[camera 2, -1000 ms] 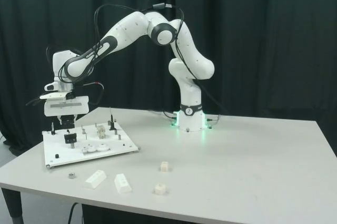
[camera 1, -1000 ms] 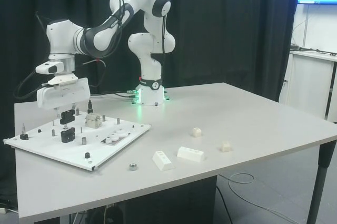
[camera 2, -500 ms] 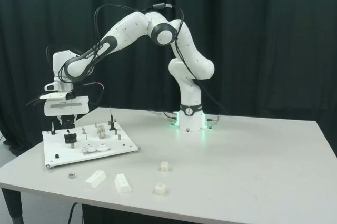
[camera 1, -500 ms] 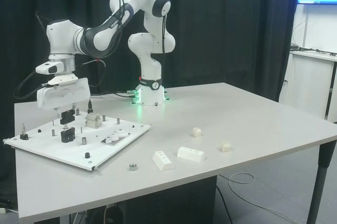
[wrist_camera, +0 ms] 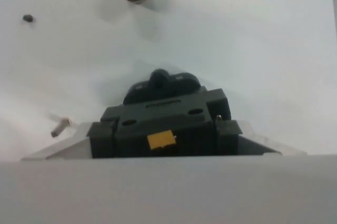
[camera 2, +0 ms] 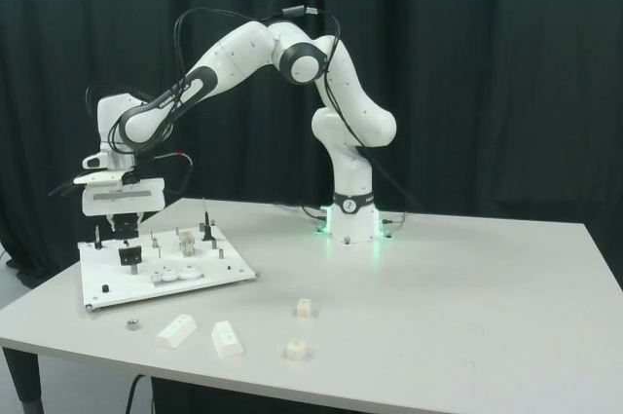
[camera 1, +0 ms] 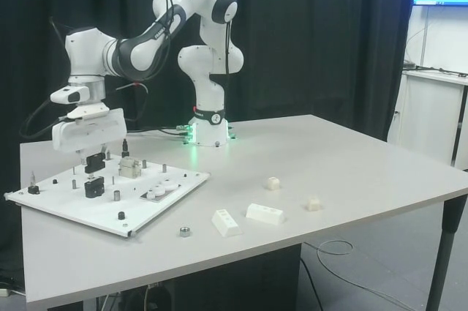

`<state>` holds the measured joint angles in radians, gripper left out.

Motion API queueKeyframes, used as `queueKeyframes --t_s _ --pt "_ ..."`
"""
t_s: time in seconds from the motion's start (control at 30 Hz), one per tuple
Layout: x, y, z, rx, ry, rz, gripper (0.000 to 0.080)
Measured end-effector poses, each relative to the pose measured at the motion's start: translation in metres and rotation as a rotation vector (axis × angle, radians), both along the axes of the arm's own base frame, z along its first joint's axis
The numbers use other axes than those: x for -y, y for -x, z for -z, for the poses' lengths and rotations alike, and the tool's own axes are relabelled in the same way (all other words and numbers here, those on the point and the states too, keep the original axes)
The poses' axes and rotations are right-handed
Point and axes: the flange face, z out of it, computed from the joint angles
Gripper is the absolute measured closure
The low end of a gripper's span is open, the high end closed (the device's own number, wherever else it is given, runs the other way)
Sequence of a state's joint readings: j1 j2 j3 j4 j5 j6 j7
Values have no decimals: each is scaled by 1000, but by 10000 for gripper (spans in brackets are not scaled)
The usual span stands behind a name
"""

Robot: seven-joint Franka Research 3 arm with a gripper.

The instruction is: Place D-SUB.

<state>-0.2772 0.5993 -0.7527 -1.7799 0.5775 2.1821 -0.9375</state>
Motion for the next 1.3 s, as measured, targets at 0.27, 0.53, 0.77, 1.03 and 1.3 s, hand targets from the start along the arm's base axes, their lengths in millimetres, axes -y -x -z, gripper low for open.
queueKeyframes --t_s 0.27,0.53,0.77,1.03,1.3 --pt "-14 -21 1 27 -21 18 412" --pt "-43 -56 -1 63 -48 -10 412" --pt "-72 -84 -1 62 -67 -58 412" --pt "-105 -107 5 47 -88 -108 412" --pt "-134 -119 16 26 -106 -150 412"
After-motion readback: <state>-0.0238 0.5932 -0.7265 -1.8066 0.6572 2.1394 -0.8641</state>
